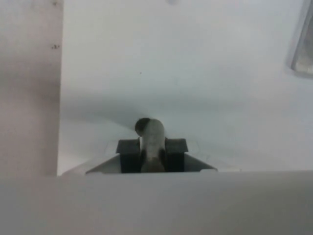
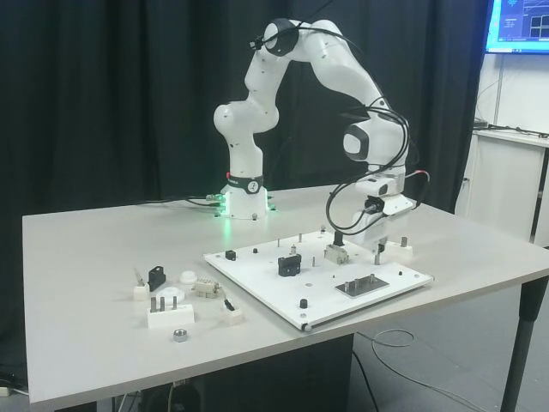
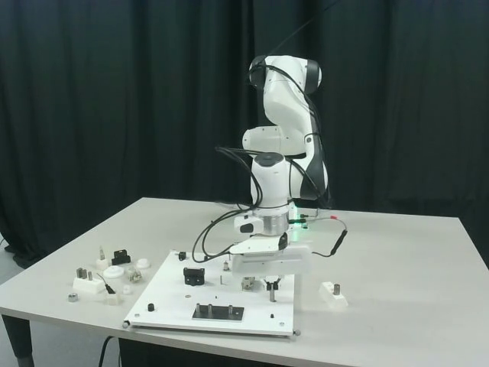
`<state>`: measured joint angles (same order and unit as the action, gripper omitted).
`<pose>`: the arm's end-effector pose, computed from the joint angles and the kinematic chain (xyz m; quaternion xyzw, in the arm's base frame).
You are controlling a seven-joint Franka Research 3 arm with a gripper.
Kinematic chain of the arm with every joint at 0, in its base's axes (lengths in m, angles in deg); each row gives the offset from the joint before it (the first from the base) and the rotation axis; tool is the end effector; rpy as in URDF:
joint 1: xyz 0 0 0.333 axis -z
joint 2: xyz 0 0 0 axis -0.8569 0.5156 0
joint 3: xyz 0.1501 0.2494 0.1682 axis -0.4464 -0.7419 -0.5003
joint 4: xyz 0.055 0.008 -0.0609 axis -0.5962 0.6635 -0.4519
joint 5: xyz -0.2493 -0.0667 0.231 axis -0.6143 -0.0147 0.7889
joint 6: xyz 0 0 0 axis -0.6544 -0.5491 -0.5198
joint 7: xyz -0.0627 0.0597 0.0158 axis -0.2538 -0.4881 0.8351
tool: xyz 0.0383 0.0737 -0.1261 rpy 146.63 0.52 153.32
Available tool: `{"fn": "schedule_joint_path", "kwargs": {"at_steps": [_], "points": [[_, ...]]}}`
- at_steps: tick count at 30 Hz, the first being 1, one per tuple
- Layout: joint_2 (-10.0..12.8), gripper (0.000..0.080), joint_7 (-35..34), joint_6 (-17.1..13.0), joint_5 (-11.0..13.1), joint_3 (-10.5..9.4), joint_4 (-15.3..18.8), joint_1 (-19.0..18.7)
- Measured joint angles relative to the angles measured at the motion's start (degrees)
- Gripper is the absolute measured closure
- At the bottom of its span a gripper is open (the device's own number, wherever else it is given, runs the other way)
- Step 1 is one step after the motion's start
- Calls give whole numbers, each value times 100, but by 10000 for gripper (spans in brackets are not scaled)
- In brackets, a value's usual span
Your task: Insert round peg 3.
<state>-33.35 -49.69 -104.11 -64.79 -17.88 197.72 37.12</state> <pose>0.5786 0.0946 0.2420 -0.9709 0.2393 0.0077 0.0022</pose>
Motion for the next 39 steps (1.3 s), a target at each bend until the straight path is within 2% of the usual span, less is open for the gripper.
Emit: {"fn": "schedule_joint_path", "kwargs": {"at_steps": [17, 39], "points": [[-27, 700, -1, 140, 7, -44, 3, -42], [-18, 700, -6, 94, 7, -26, 3, -64]]}}
